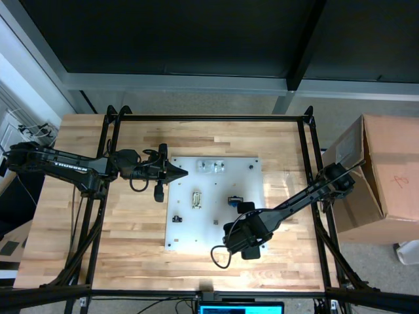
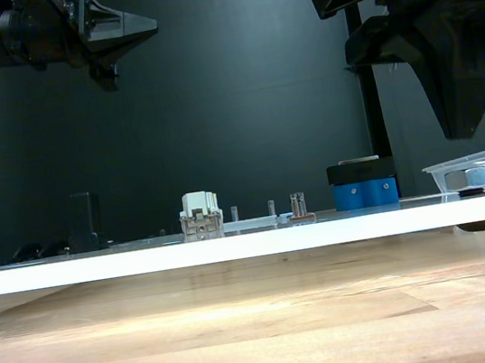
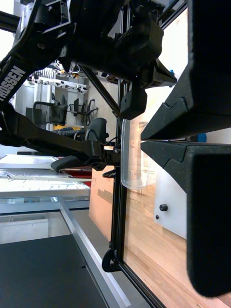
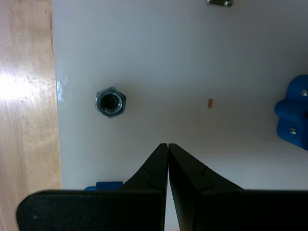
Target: Pick the M12 nut and place it on its threads and fasten
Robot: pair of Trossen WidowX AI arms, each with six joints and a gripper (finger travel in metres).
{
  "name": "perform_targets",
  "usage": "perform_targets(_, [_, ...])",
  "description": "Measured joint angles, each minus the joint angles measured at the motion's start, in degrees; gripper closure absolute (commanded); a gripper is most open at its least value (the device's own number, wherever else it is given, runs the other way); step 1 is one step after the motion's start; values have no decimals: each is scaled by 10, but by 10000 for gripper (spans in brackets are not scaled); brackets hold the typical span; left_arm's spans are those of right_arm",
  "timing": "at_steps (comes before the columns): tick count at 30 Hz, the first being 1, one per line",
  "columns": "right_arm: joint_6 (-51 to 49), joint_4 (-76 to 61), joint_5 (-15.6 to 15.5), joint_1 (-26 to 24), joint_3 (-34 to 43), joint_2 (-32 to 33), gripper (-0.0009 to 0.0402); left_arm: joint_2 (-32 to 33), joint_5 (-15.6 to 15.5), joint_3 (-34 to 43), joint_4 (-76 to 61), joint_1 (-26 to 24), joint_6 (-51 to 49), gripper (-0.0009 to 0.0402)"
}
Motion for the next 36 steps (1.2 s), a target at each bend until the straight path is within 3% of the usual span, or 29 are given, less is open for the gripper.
perform_targets(4, [2,34,-15,2,-23,0,393,0,0,0,0,0,0,393])
perform_targets(6, [1,61,-70,3,-38,0,393,0,0,0,0,0,0,393])
perform_targets(9, [-19,104,-196,2,-52,0,393,0,0,0,0,0,0,393])
perform_targets(11, [-19,112,-216,3,-54,0,393,0,0,0,0,0,0,393])
perform_targets(14, [-19,112,-208,3,-55,1,393,0,0,0,0,0,0,393])
perform_targets(16, [-19,106,-186,2,-54,1,393,0,0,0,0,0,0,393])
perform_targets(21, [-17,57,-121,3,-35,1,393,0,0,0,0,0,0,393])
perform_targets(27, [-14,22,-17,3,-23,-2,393,0,0,0,0,0,0,393])
perform_targets(36, [-10,29,-17,3,-24,-2,393,0,0,0,0,0,0,393])
